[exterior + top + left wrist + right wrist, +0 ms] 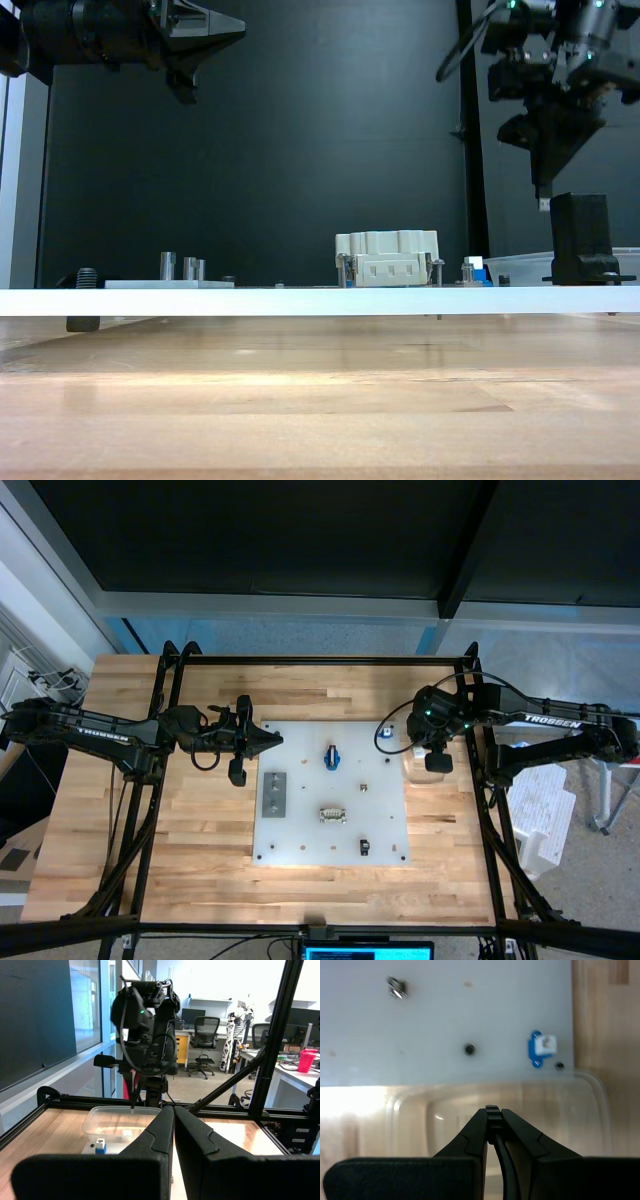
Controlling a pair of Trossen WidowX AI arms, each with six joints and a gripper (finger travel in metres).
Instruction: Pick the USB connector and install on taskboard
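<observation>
USB connector (492,1109): a tiny black ribbed piece, caught at the very tips of the right gripper (492,1116). The fingers are clamped on it from both sides, and only its end shows past them.

The right gripper points straight down and is raised clear of everything under it. Directly beneath its tips is a clear plastic tray (415,1110), which sits on the wooden table (200,860) just beside the edge of the taskboard (305,825).

On the board just past the tray's rim, the nearest fitting to the fingertips is a small blue part with a white piece (541,1047).

Farther from the right gripper, toward the left arm, are:
- the blue upright part (332,757)
- the silver multi-pin connector (333,814)
- the grey block (273,795), farthest across

The black socket (366,847) stands on the board toward the table's near edge, well apart from the held connector. None of these touches the gripper.

The left gripper (272,739) is across the board from the right one. It is held level and high over the board's opposite edge, with its tips aimed toward the right arm. The fingers are pressed flat together with nothing between them.
</observation>
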